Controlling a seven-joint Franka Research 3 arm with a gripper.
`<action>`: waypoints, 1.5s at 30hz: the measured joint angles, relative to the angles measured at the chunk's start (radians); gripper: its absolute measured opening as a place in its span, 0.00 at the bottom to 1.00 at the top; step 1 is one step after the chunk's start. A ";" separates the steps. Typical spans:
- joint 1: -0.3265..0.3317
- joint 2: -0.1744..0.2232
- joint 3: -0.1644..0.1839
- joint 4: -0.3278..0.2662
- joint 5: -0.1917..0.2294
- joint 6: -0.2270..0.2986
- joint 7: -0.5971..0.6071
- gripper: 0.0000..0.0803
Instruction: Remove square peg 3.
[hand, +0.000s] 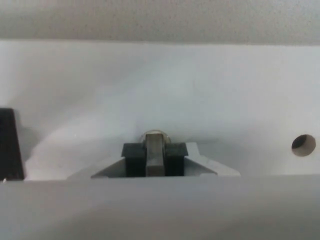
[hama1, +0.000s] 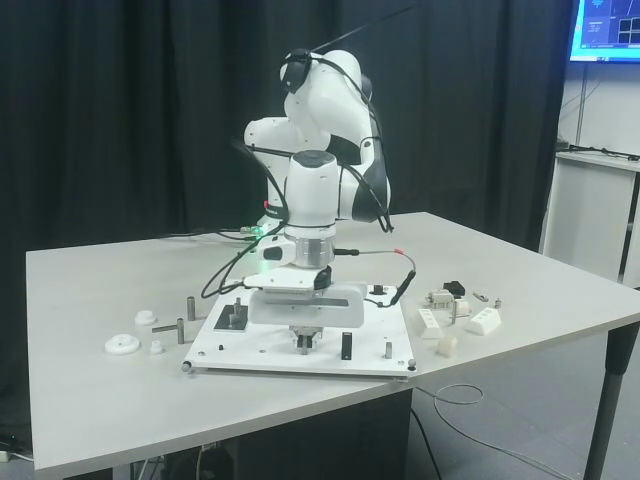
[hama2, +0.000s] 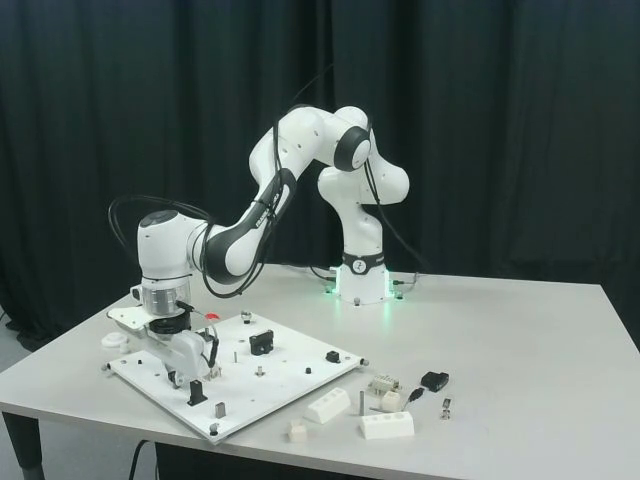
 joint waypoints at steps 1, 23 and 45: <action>0.000 0.000 0.000 0.000 0.000 0.000 0.007 0.09; 0.000 -0.001 0.000 0.000 0.000 -0.002 0.023 0.09; -0.001 -0.052 -0.012 0.002 -0.019 -0.050 -0.028 0.09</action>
